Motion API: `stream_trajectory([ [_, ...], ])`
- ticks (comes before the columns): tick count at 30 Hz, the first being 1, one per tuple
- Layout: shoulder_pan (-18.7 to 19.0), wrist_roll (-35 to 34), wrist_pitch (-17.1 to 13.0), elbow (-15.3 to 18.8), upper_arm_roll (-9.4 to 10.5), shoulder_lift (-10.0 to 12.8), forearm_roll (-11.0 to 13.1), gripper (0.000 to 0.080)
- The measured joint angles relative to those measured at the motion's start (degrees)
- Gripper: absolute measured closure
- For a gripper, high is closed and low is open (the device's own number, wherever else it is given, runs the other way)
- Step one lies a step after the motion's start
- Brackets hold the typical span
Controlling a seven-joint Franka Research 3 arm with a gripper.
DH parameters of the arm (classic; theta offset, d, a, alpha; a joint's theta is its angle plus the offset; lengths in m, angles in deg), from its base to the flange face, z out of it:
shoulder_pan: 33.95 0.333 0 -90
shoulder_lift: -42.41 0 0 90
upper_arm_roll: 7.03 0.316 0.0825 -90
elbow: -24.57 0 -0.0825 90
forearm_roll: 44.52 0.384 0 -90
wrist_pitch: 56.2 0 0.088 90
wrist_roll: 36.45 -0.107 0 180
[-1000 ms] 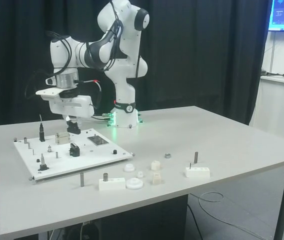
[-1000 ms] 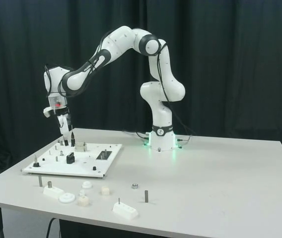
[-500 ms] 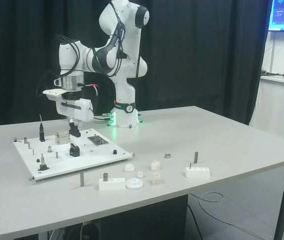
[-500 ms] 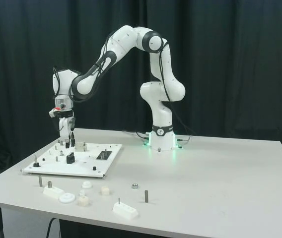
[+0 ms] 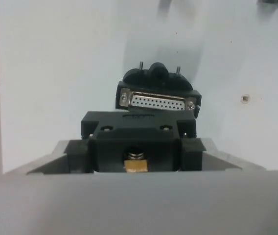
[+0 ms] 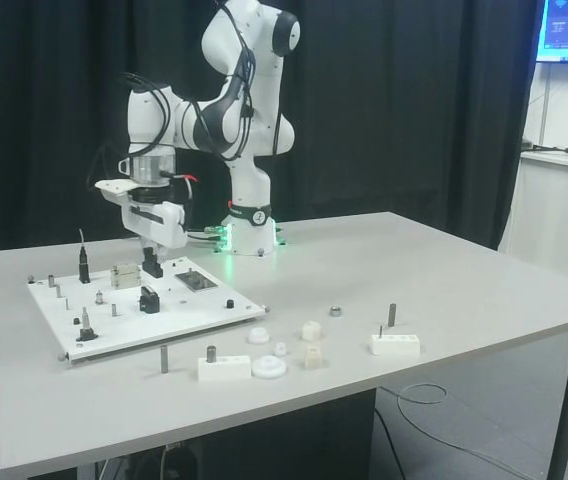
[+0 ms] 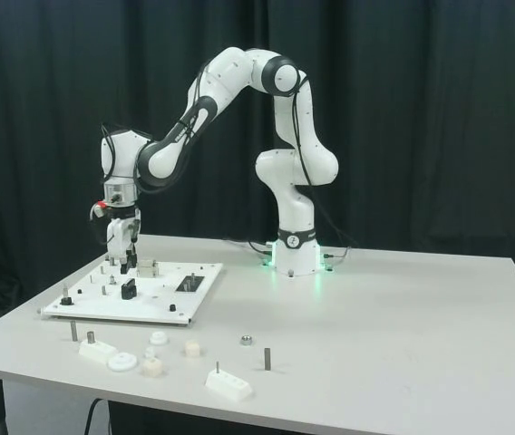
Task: Insert D-SUB.
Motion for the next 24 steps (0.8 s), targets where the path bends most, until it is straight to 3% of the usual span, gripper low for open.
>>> stream_trajectory([
  [16, 0.0, -4.3, -1.2, 0.7, -0.01, 0.0, 0.2, 0.0423],
  [24, 0.0, -4.4, -2.0, 1.4, -0.01, 0.0, 2.2, 0.0423],
])
